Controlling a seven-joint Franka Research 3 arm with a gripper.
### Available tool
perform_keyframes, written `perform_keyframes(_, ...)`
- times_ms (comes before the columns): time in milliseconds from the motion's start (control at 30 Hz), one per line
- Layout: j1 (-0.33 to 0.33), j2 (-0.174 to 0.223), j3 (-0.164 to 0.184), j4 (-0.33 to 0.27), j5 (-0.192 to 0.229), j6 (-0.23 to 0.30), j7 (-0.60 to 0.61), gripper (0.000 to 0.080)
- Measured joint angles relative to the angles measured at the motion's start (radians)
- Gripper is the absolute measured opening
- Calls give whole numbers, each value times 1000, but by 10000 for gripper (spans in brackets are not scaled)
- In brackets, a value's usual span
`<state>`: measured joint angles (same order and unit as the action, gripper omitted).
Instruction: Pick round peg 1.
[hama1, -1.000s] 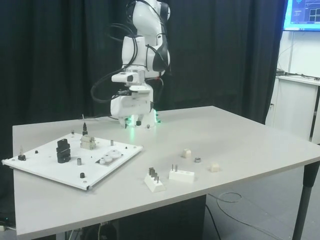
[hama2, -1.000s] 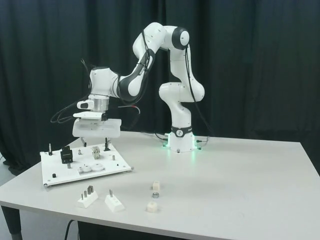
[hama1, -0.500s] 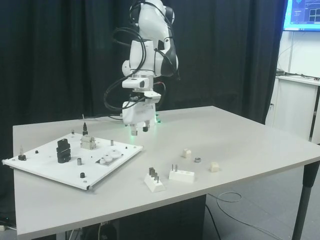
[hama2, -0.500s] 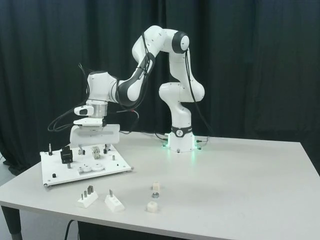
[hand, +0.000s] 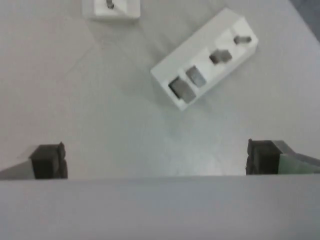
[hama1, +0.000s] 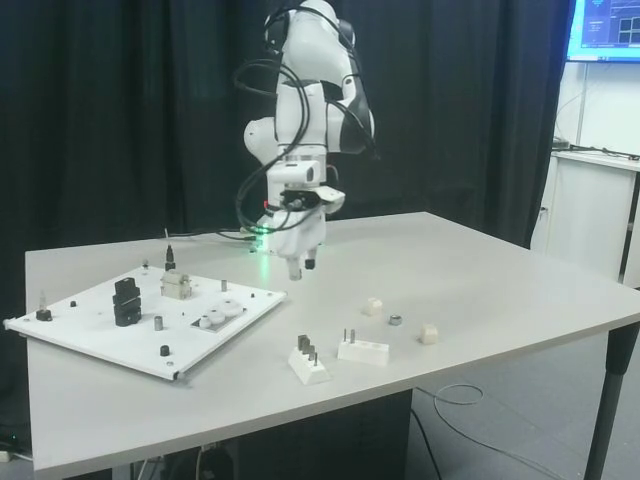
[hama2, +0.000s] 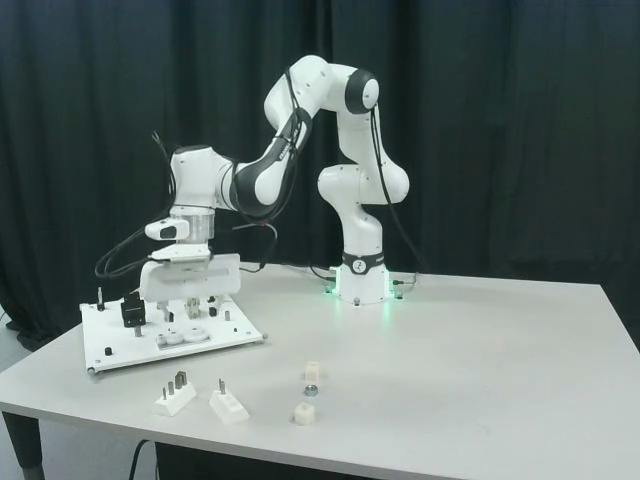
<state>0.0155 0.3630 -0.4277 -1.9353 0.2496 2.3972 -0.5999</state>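
Round peg 1, as best I can judge, is the thin upright pin (hama1: 347, 336) standing alone in the small white holder (hama1: 365, 351) near the table's (hama1: 480, 270) front edge. Just beside it sits the longer white holder (hama1: 312, 368) carrying several blockier grey pegs. No label is readable, so that identification is a judgement.

In the wrist view the pin (hand: 110, 4) only just shows at the picture's edge, while the longer holder (hand: 205, 57) fills the middle.

The gripper (hama1: 300, 262) hangs high above the bare table, between the white assembly board (hama1: 100, 345) and the two holders, well apart from the pin. Its fingertips (hand: 47, 161) are spread wide with nothing between them.

To do this step well, get the spread fingers centred over the pin. Then come straight down so the pin passes between the pads without nudging its holder, keep clear of the neighbouring block, and close low on the shaft before lifting vertically.
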Motion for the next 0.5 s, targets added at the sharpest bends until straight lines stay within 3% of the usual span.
perform_keyframes(300,0,82,20,88,2,-38,-2,800)
perform_keyframes(500,0,140,28,138,28,-60,-2,800)
